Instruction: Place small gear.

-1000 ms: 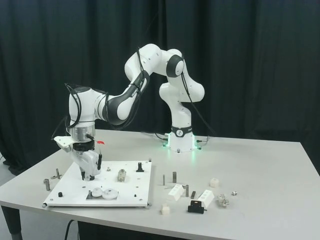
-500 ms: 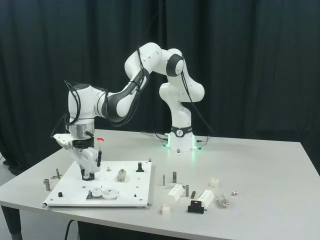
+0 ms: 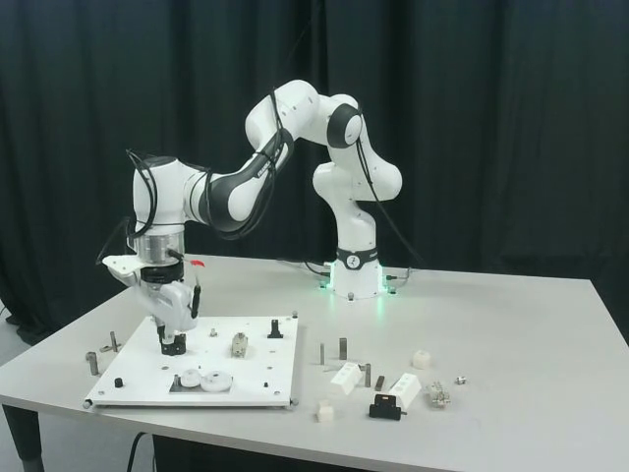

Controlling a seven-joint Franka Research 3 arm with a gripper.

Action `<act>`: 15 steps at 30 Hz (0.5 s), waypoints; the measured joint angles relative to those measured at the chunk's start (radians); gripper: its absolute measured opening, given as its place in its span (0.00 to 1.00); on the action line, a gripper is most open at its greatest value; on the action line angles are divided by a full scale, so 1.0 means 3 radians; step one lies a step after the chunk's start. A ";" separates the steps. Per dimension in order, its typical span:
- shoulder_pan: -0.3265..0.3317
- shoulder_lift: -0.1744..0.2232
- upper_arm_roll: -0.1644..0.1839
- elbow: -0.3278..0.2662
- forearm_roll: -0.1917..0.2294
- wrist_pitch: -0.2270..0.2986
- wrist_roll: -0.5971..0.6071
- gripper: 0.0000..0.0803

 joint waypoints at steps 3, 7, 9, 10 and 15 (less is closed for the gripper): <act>0.0010 -0.0018 0.0006 0.0014 0.0032 -0.0030 0.0001 0.17; 0.0047 -0.0043 0.0012 0.0028 0.0086 -0.0054 0.0001 0.17; 0.0077 -0.0058 0.0014 0.0031 0.0111 -0.0059 0.0001 0.17; 0.0093 -0.0066 0.0015 0.0033 0.0120 -0.0062 0.0000 0.17; 0.0188 -0.0097 0.0028 0.0068 0.0143 -0.0119 -0.0083 0.17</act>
